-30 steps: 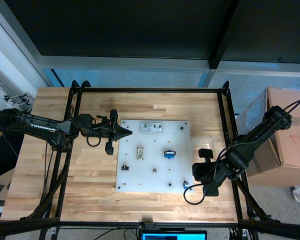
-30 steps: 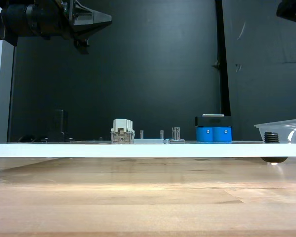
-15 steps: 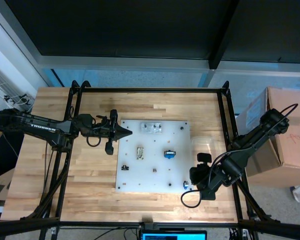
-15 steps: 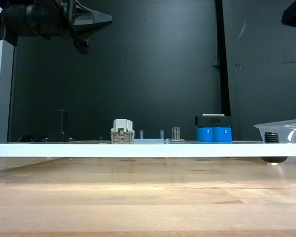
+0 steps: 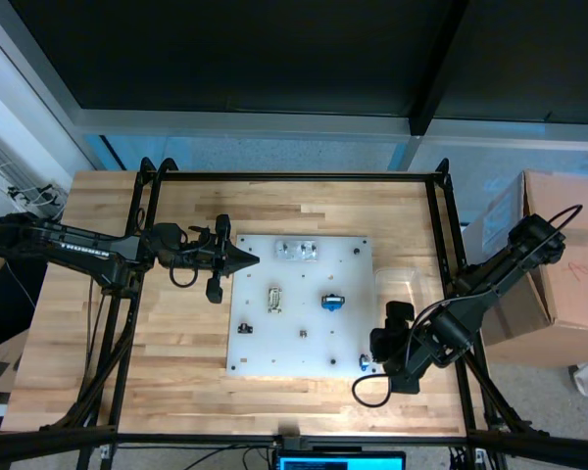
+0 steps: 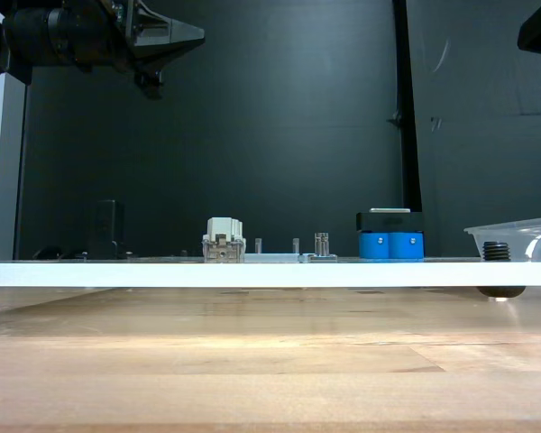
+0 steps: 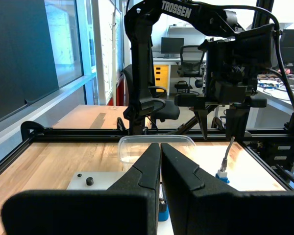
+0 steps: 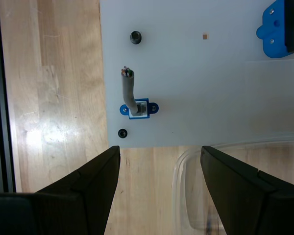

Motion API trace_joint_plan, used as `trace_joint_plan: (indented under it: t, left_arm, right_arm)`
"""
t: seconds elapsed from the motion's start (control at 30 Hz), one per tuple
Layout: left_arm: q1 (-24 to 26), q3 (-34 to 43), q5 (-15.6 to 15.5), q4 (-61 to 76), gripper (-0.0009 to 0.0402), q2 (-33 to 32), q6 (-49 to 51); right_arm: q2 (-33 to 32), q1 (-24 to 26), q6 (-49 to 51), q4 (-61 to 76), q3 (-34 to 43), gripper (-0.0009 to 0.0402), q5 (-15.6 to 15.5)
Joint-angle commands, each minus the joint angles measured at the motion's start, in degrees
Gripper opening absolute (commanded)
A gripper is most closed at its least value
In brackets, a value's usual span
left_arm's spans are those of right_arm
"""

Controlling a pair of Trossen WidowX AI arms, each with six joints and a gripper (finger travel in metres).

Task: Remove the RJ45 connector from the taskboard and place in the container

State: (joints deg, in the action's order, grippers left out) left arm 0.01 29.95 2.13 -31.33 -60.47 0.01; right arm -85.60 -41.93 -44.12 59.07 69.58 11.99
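High view: the left gripper, fingers pressed together, hangs over the left edge of the white taskboard. The right gripper hovers at the board's near right corner. Low view: a clear container stands on the counter. Right wrist view: the right gripper's fingers are spread wide, and the RJ45 connector sits in its blue seat, its grey cable stub free.

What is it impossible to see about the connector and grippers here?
RJ45 connector, in its blue seat: the seat hides how deep, right wrist view.
Right gripper, open near it: cut off by the low view's edge.
Left gripper, shut at the board's left edge: hides its middle, left wrist view.
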Motion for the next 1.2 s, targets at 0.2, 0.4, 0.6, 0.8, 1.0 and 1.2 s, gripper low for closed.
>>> trace_joint_plan:
  t: [0.2, 0.4, 0.6, 0.8, 1.0, 1.2]
  left_arm:
    - [0.0, 0.0, 0.0, 0.0, 0.0, 0.0, 0.0]
    - [0.0, 0.0, 0.02, -0.02, 0.0, 0.0, 0.0]
    - [-0.02, 0.0, 0.02, 0.0, 0.0, 0.0, 0.0]
    - [-0.02, 0.0, 0.02, 0.0, 0.0, 0.0, 0.0]
    - [-0.02, 0.0, 0.02, 0.0, 0.0, 0.0, 0.0]
    - [-0.02, 0.0, 0.02, 0.0, 0.0, 0.0, 0.0]
  right_arm:
    - [-3.87, 0.11, 0.11, -2.47, -0.28, 0.0229, 0.44]
    - [-6.03, 0.17, 0.35, -5.6, -1.03, 0.0229, 1.09]
    - [-7.69, 0.17, 1.16, -9.86, -2.32, 0.0229, 1.31]
    - [-7.76, 0.24, 1.33, -13.99, -4.57, 0.0227, 1.97]
    - [-7.76, 0.31, 1.77, -14.4, -5.42, 0.0211, 1.99]
    - [-7.76, 0.33, 2.56, -16.57, -6.67, 0.0192, 1.99]
